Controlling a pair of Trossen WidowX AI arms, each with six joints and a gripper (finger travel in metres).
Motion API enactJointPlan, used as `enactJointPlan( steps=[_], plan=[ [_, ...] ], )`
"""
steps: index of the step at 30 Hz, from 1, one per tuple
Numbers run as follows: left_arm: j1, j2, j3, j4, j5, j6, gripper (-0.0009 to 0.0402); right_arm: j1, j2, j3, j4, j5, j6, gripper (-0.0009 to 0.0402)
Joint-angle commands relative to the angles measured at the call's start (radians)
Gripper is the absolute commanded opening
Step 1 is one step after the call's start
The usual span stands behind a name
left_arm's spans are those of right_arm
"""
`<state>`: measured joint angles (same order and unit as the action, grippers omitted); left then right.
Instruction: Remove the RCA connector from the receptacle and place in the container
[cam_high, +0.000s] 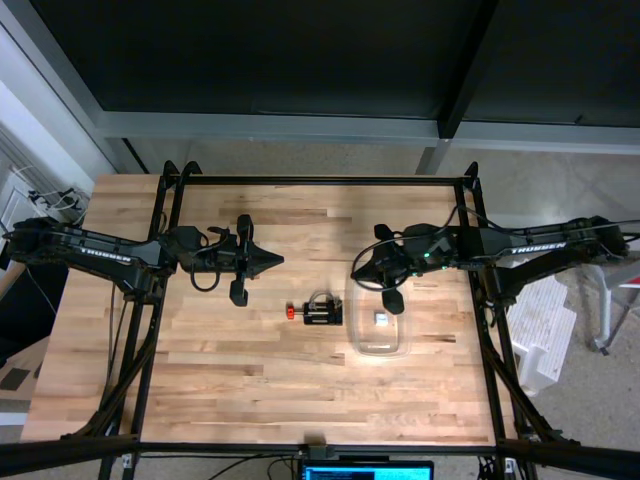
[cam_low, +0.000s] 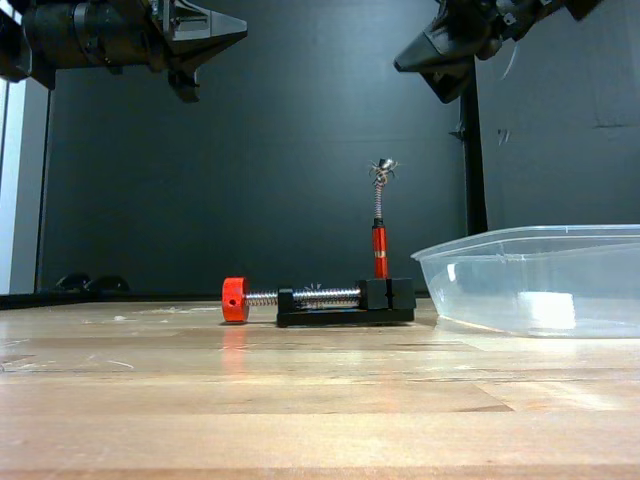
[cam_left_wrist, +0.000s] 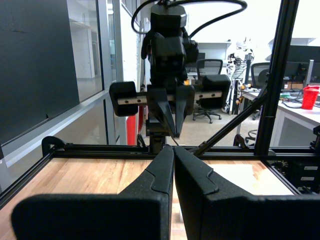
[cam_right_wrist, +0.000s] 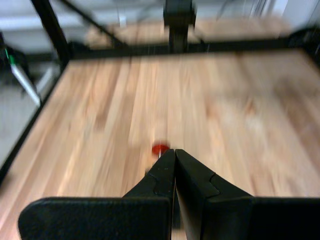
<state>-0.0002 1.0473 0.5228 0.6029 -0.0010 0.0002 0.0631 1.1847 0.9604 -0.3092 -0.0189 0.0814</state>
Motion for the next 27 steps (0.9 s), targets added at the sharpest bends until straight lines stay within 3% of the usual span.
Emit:
enactJointPlan(
  steps=[1,9,11,14,19,22,27],
  plan=[
    [0.000,0.000,0.000,0.000,0.000,0.000,0.0000,0.026,0.060,0.086,-0.161,0.037,0.000,0.0000],
    [0.000,0.000,0.000,0.000,0.000,0.000,0.0000,0.082,0.208,0.237,-0.389,0.064,0.026,0.0001],
    [0.000,0.000,0.000,0.000,0.000,0.000,0.0000,0.098,0.245,0.263,-0.422,0.087,0.026,0.0013],
    [0.000,0.000,0.000,0.000,0.000,0.000,0.0000,0.113,0.298,0.296,-0.465,0.132,0.045,0.0052],
    [0.000,0.000,0.000,0.000,0.000,0.000,0.0000,0.118,0.370,0.315,-0.464,0.138,0.086,0.0143],
    [0.000,0.000,0.000,0.000,0.000,0.000,0.0000,0.120,0.409,0.316,-0.463,0.163,0.099,0.0192],
    [0.000,0.000,0.000,0.000,0.000,0.000,0.0000,0.121,0.464,0.316,-0.443,0.185,0.117,0.0232]
  ],
)
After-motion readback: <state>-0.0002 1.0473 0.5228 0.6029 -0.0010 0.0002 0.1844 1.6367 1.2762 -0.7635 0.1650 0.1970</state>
